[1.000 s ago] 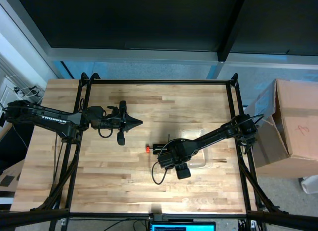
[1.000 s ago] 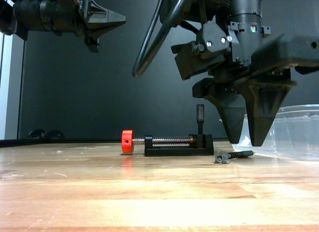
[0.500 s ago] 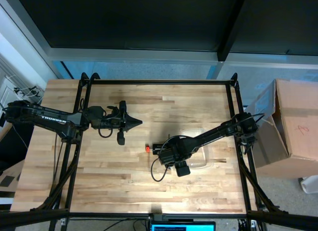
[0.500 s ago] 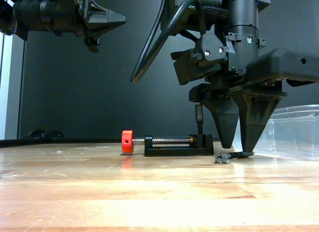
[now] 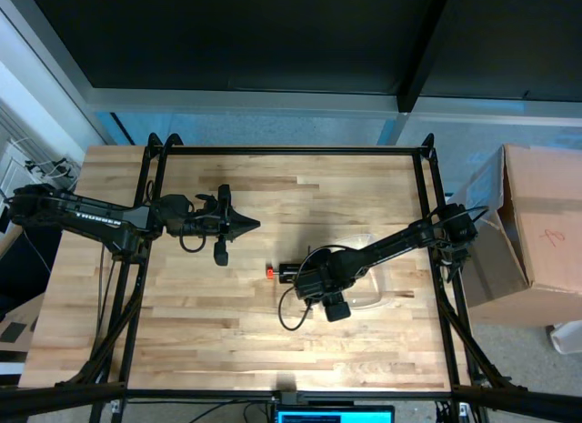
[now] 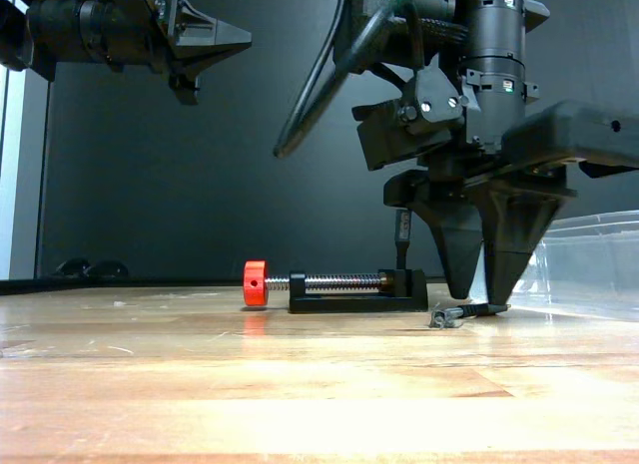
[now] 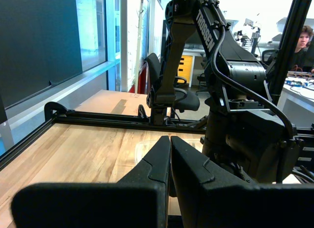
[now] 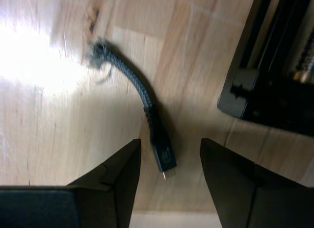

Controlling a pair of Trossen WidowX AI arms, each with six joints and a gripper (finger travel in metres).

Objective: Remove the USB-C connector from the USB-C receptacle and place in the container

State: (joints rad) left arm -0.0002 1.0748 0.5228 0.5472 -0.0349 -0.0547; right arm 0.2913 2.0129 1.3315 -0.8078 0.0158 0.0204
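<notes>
The USB-C connector (image 8: 163, 153), with its short black braided cable and frayed end, lies free on the wooden table, clear of the receptacle. It is also visible in the low view as the connector (image 6: 467, 310) beside the clamp. My right gripper (image 8: 169, 150) hangs open straight above it, one finger on each side, fingertips close to the table (image 6: 481, 292). In the high view the right gripper (image 5: 315, 282) hides the connector. The receptacle (image 6: 401, 228) stands upright on the black clamp (image 6: 349, 281). My left gripper (image 5: 257, 225) is shut and empty, high over the table's left half (image 6: 246, 32).
A clear plastic container (image 5: 375, 282) sits just right of the right gripper, seen in the low view as the container (image 6: 589, 269). The clamp's red knob (image 5: 271, 272) points left. A black frame (image 5: 291, 151) borders the table.
My right gripper has shifted a little left and come lower, so its open fingers now straddle the connector. The connector and the left arm have not moved.
</notes>
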